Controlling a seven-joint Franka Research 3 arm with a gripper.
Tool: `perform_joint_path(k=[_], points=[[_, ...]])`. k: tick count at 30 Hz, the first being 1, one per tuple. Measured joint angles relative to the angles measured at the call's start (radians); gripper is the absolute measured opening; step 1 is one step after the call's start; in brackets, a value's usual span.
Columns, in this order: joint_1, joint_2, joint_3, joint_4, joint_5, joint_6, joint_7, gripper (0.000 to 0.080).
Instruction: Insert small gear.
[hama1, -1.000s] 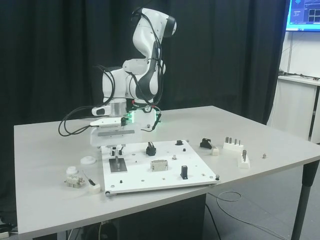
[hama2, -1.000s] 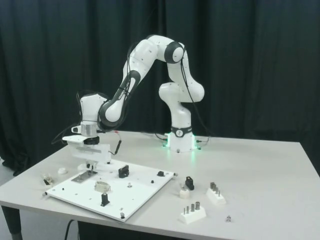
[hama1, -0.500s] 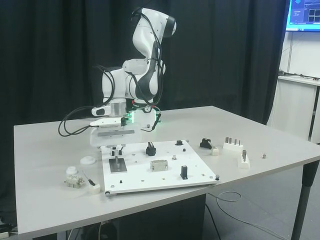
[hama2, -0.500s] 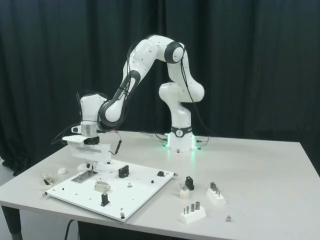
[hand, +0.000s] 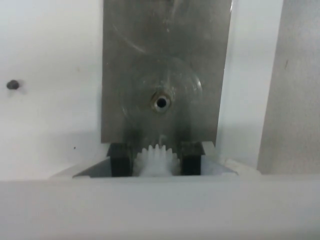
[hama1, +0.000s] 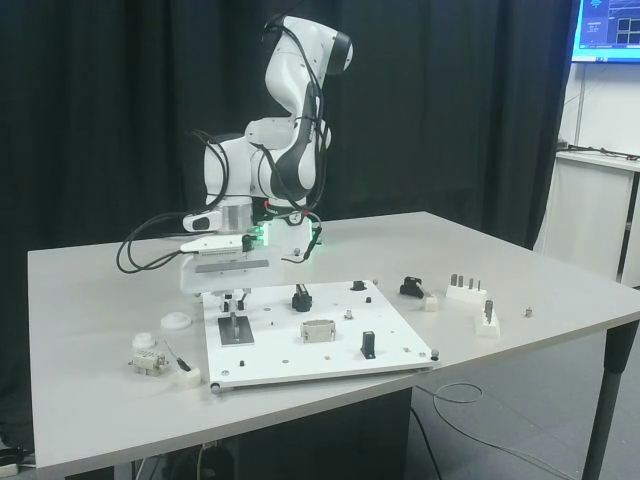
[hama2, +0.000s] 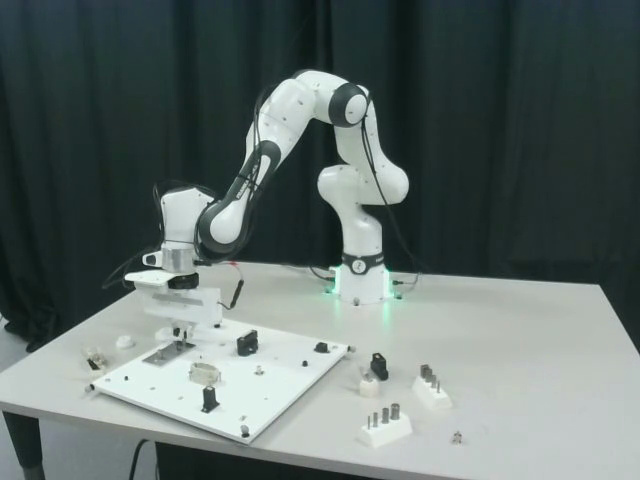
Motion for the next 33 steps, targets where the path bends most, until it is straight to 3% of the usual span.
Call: perform_joint_path(k=[33], points=[[-0.001,-0.001,-0.001,-0.002,0.015,-0.003,-0.018,0.0199]])
